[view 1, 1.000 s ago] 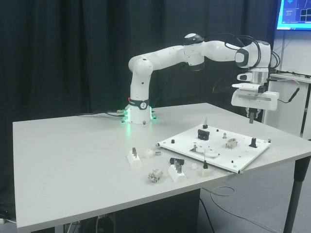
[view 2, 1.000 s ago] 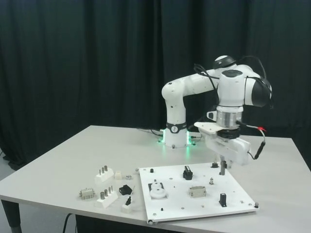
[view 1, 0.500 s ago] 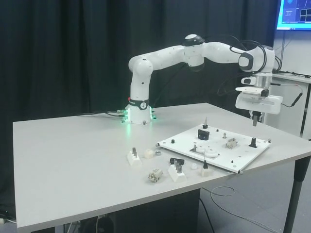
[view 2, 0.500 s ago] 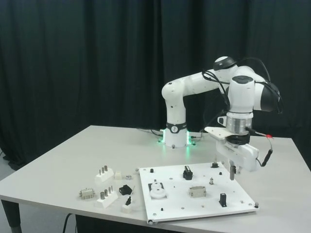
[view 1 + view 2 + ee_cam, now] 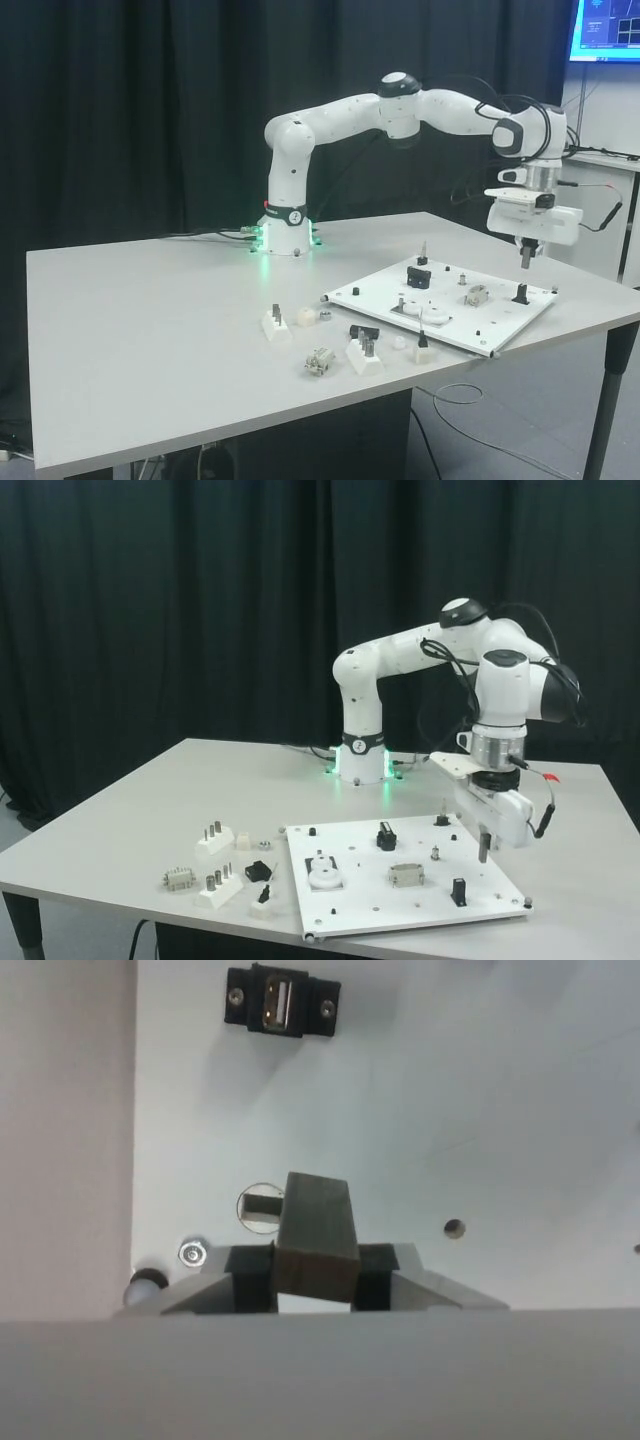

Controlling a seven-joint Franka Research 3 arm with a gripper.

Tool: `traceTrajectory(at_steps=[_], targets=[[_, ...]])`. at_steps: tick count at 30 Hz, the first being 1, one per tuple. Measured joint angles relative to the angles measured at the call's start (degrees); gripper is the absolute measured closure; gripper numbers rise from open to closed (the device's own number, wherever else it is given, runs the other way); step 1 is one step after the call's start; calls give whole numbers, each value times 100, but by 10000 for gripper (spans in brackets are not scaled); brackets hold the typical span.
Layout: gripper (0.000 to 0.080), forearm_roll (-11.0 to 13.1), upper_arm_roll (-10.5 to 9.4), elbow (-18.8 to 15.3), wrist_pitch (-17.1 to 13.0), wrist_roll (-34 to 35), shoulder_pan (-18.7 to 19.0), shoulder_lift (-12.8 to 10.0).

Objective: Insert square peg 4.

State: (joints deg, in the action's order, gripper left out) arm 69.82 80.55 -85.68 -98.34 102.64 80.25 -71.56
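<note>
Above the white board (image 5: 400, 900) the peg (image 5: 318, 1228) is clamped upright between the gripper (image 5: 314, 1278) fingers — held clear of the surface, just beside a round hole (image 5: 259, 1207).

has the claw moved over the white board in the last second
Yes. In the second room view the claw has shifted away from the arm's base, toward the white board's far edge, and lower.

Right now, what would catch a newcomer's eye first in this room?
The white arm reaching from its green-lit base out over the white board near the table's edge. Its gripper holds a peg above a hole at the board's corner. Small loose parts lie on the grey table beside the board.
</note>
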Motion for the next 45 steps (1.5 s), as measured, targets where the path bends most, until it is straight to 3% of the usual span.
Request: traceTrajectory(at_steps=[16,45], targets=[[649,-56,-373,61,-582,1,-5,0],[649,-33,-855,278,-853,32,-327,2]])
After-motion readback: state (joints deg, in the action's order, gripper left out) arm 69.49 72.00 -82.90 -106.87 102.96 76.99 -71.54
